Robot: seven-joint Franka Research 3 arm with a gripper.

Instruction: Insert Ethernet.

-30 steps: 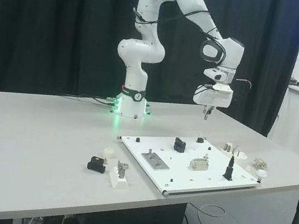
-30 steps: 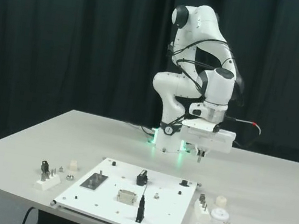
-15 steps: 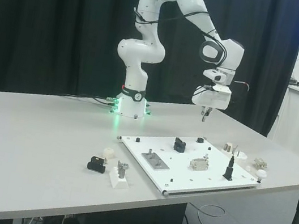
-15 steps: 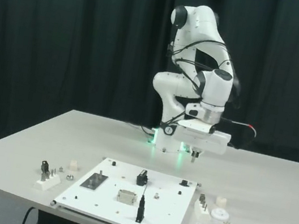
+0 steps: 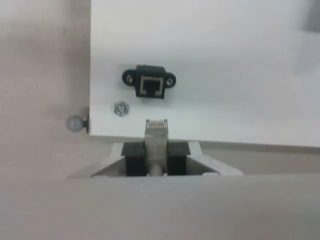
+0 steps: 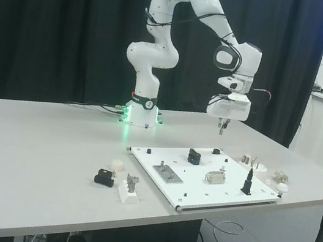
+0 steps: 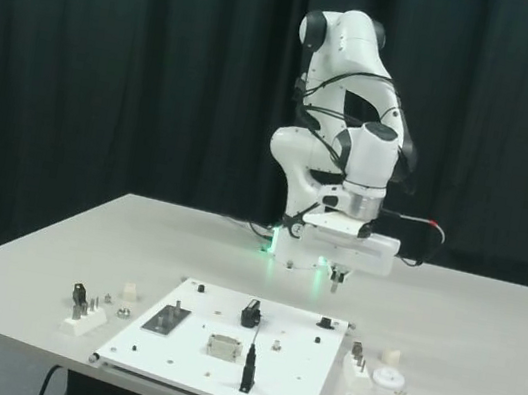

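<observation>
Fingers: the black fingers (image 5: pixel 134 159) are closed on the plug (image 5: pixel 156 131), one on each side of its body, with the cable end running back between them; seen from the room, the gripper (image 6: pixel 223 126) hangs above the desk.
Plug: it sticks out past the fingertips with its contact end forward, and in the wrist view that end lies over the edge of the white board (image 5: pixel 225 60), in line with the socket (image 5: pixel 150 83) but apart from it.
Socket: a black flanged socket fixed flat on the board with a screw at each side, its opening empty.
Nut: a small grey nut (image 5: pixel 119 108) lies on the board just beside the socket.
Board: it lies flat on the grey desk (image 6: pixel 41 138) and carries several small black and grey fittings; a rounded foot (image 5: pixel 75 123) shows at its edge.
Arm: the white arm (image 7: pixel 346 100) rises from a base lit green (image 6: pixel 127 111) at the far side of the desk.
</observation>
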